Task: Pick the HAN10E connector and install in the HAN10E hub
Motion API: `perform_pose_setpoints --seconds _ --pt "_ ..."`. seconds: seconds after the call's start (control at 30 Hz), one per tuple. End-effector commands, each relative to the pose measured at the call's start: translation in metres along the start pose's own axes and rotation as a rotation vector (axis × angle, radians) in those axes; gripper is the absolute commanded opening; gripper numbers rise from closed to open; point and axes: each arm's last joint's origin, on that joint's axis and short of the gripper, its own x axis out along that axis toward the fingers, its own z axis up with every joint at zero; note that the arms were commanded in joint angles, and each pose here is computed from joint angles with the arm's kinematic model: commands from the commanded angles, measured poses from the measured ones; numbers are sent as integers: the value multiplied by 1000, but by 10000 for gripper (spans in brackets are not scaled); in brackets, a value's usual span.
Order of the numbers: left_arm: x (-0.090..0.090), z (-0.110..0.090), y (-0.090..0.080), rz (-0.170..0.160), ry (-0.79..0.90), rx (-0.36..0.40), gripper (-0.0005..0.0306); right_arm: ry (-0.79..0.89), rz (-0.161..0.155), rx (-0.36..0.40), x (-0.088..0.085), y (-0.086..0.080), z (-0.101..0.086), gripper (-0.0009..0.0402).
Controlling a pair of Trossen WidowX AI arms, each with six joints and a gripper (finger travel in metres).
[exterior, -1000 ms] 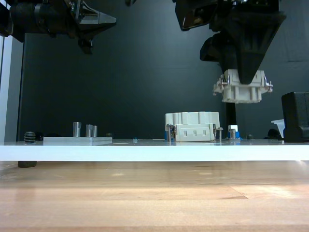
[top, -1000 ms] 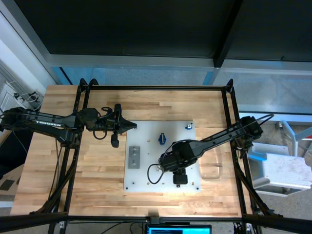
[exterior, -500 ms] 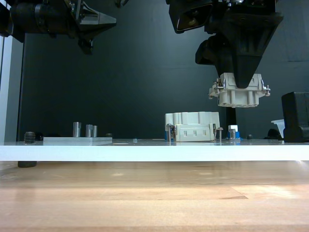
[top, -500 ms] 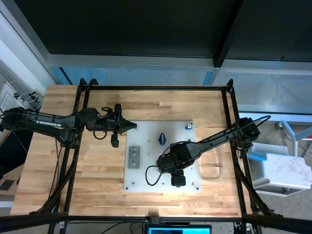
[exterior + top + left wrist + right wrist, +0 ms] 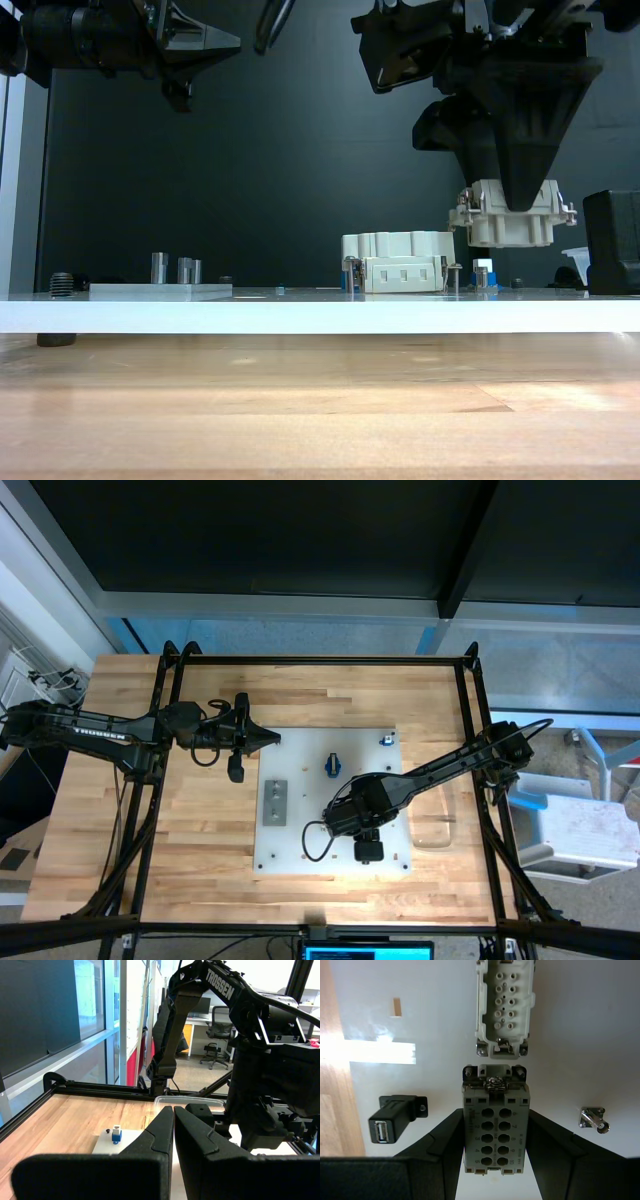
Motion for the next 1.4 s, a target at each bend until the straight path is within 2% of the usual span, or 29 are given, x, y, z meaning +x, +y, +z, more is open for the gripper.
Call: perform_pose_setpoints --seconds 0.03,0.6,0.9,1.4 --pt "0 0 0 0 -1 0 0 -9 3 -3 3 0 -1 4" --pt "0 0 0 0 -1 0 0 -16 5 -30 20 -3 -1 4" --pt "0 0 0 0 -1 0 0 14 -4 -35 30 -4 -5 4" --pt "0 0 0 0 -1 0 0 3 0 -36 33 -4 -5 4"
